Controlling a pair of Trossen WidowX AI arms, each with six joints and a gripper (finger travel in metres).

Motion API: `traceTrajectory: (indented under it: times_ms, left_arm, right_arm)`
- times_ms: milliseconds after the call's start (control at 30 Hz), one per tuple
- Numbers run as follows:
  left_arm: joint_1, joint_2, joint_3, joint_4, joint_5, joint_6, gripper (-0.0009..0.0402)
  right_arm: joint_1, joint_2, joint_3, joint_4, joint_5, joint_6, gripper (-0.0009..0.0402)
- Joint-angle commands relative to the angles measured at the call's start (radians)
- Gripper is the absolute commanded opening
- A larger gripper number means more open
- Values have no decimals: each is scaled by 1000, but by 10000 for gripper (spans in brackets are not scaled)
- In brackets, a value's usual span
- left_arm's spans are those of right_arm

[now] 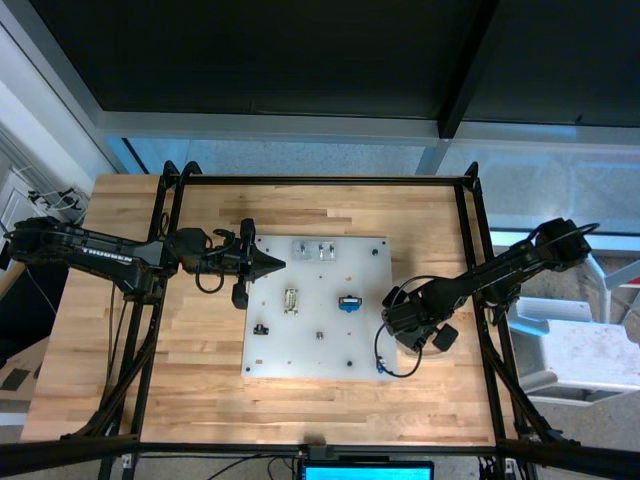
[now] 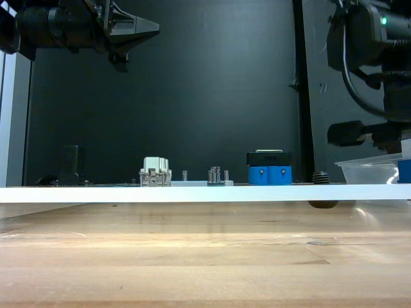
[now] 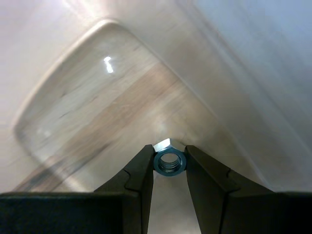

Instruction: Pick the M12 fastener and fasten on the M12 threads

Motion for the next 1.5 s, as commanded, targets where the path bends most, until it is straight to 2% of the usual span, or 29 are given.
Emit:
traceTrajectory:
  times_ms: [33, 200, 400, 700, 800, 867, 933, 1500]
  left_arm:
    - [0, 0, 0, 0, 0, 0, 0]
    - [0, 0, 0, 0, 0, 0, 0]
    - [0, 0, 0, 0, 0, 0, 0]
    - [0, 0, 0, 0, 0, 0, 0]
    - [0, 0, 0, 0, 0, 0, 0]
    - [0, 0, 0, 0, 0, 0, 0]
    - [0, 0, 0, 0, 0, 0, 0]
    - [0, 0, 0, 0, 0, 0, 0]
  right_arm:
    - [0, -18, 60, -80, 4, -2, 34]
    - [2, -22, 180, -193, 4, -35, 34]
    - [9, 11, 325, -292, 5, -223, 34]
    - [10, 129, 544, -383, 5, -433, 34]
    - [14, 167, 603, -399, 19, -480, 34]
    - [19, 196, 641, -414, 42, -505, 34]
    - [22, 228, 672, -415, 58, -514, 34]
    - [85, 458, 853, -416, 58, -534, 34]
